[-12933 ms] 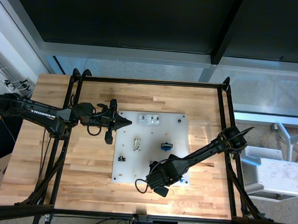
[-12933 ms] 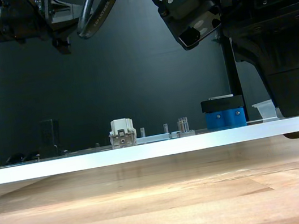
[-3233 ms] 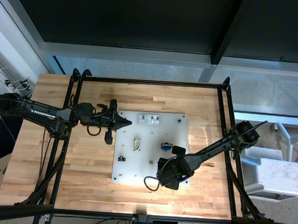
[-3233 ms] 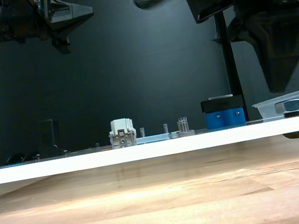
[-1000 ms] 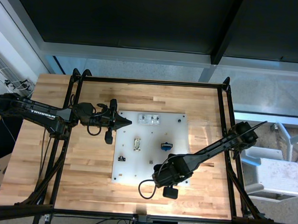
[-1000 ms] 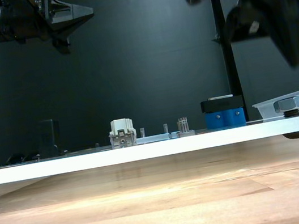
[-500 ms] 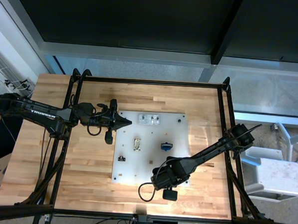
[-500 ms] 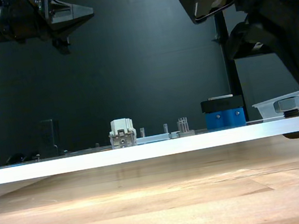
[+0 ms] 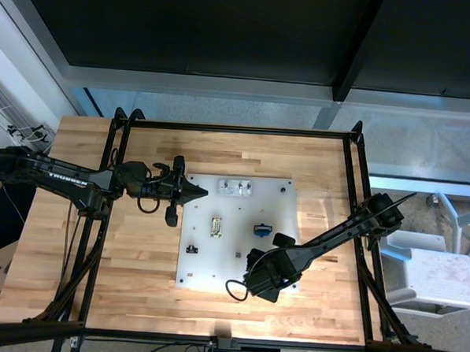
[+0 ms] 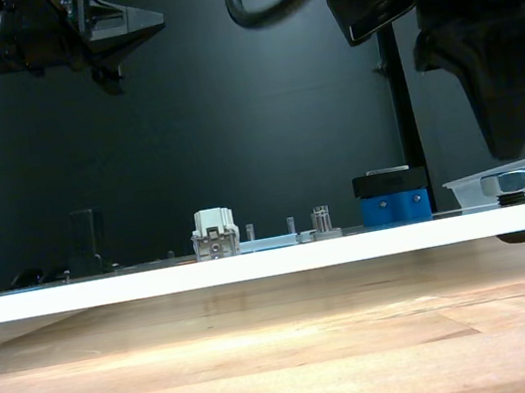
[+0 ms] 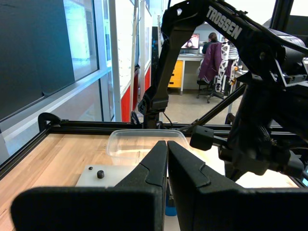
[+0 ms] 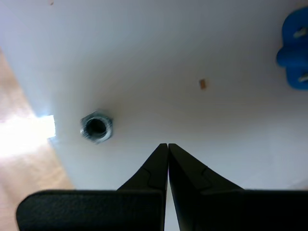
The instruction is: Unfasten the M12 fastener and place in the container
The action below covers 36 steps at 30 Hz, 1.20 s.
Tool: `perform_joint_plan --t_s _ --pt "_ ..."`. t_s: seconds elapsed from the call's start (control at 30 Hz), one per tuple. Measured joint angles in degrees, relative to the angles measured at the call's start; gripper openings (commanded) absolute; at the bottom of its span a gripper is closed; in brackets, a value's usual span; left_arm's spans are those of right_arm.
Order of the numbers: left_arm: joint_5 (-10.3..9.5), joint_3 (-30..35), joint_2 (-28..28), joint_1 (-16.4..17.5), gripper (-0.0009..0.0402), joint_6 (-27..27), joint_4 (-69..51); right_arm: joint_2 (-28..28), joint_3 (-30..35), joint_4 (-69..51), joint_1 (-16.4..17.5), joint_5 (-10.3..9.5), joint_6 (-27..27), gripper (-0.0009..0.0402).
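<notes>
Above nut (image 10: 507,184): right gripper (image 10: 510,153); left (image 10: 159,16) aloft.

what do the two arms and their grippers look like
Both arms are matte black. The left arm carries white TROSSEN lettering; its left gripper, at the white board's far left corner, ends in tapered wedge fingers meeting in a point. The right gripper, above the board's near right part, has the same pointed shape, and a black cable loops beside its wrist.

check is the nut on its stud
On: nut sits atop the stud on the white board; shut right hand hovers near, left hand parked far left.
</notes>
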<state>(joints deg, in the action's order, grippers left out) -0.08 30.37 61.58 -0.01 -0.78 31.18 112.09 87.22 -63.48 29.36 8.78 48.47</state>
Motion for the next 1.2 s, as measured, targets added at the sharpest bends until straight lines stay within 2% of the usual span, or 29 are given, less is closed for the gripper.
perform_joint_plan --t_s 0.07,0.13,0.27,0.33,0.47,0.57,0.7,0.93,1.07,1.2 --pt "0.02 0.0 0.0 0.0 0.0 0.0 0.0 -0.4 0.9 -0.1 -0.1 -1.38 3.0 0.0" --pt "0.0 0.0 0.0 0.0 0.0 0.0 0.0 -0.5 2.0 -0.5 -0.1 -2.54 8.2 0.0" --pt "0.02 0.0 0.0 0.0 0.0 0.0 0.0 -0.5 4.5 -0.8 -0.1 -3.02 24.8 0.0001" --pt "0.02 0.0 0.0 0.0 0.0 0.0 0.0 -0.6 5.7 -0.8 -0.1 -3.13 31.0 0.0005" --pt "0.02 0.0 0.0 0.0 0.0 0.0 0.0 -0.3 7.8 -0.4 -0.2 -5.4 41.4 0.0029" --pt "0.0 0.0 0.0 0.0 0.0 0.0 0.0 -0.2 7.9 -0.5 -0.2 -5.4 47.4 0.0059" --pt "0.0 0.0 0.0 0.0 0.0 0.0 0.0 -0.2 7.9 -0.4 -0.2 -5.86 53.0 0.0109" --pt "0.0 0.0 0.0 0.0 0.0 0.0 0.0 2.1 7.9 0.6 -0.3 -7.08 55.8 0.0187" --pt "0.0 0.0 0.0 0.0 0.0 0.0 0.0 3.7 7.7 1.0 -0.5 -7.54 55.9 0.0208" --pt "0.0 0.0 0.0 0.0 0.0 0.0 0.0 4.6 7.3 1.2 -1.1 -7.54 56.2 0.021"
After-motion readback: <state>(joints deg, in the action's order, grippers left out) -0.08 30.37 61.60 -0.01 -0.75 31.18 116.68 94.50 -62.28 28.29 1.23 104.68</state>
